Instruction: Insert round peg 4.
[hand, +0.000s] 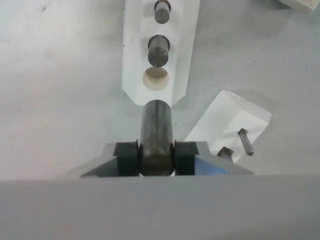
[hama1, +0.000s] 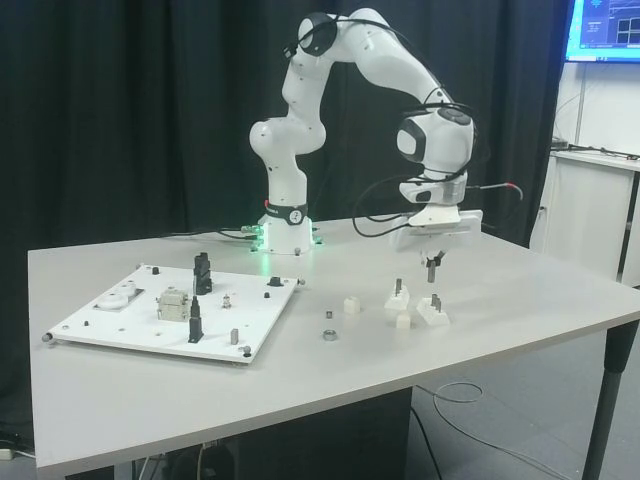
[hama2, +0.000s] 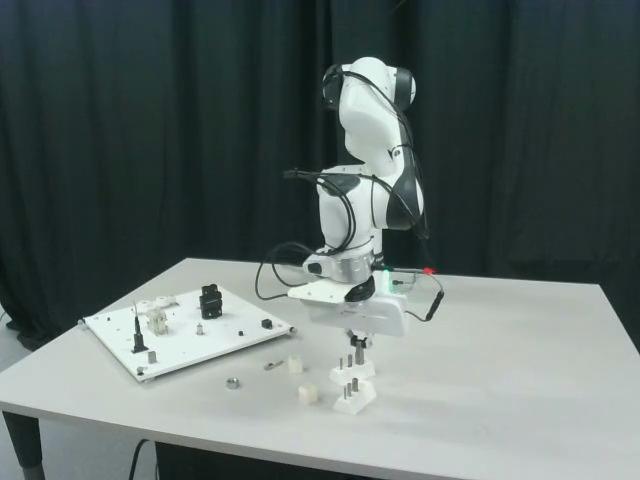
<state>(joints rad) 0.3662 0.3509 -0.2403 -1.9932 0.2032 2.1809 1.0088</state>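
- One two-fingered gripper (hand: 156, 156) on the white robot arm (hama1: 345, 60) is seen closed on a single dark grey round metal peg (hand: 156, 134), which is clamped between two black finger pads (hand: 127, 157).
- The held peg is kept in the air above the grey table (hama1: 520, 290), just short of a white oblong peg block (hand: 134, 60) in the wrist view.
- In that block three round holes can be counted in a row: two are filled with dark pegs (hand: 159, 50), and one, the nearest to the held peg, is an open hole (hand: 155, 79).
- A second white block (hand: 230, 120) lies just beside the first at an angle; two small grey pins (hand: 245, 141) are seen standing in it.
- In the first room view the gripper (hama1: 431, 262) hangs above these two blocks (hama1: 432, 312) on the right part of the table.
- Two small white cubes (hama1: 351, 305) and one small metal ring (hama1: 328, 333) lie on the table to the left of the blocks.
- One white square board (hama1: 100, 325) carrying several small black and grey fixtures rests well apart, at the table's left side.
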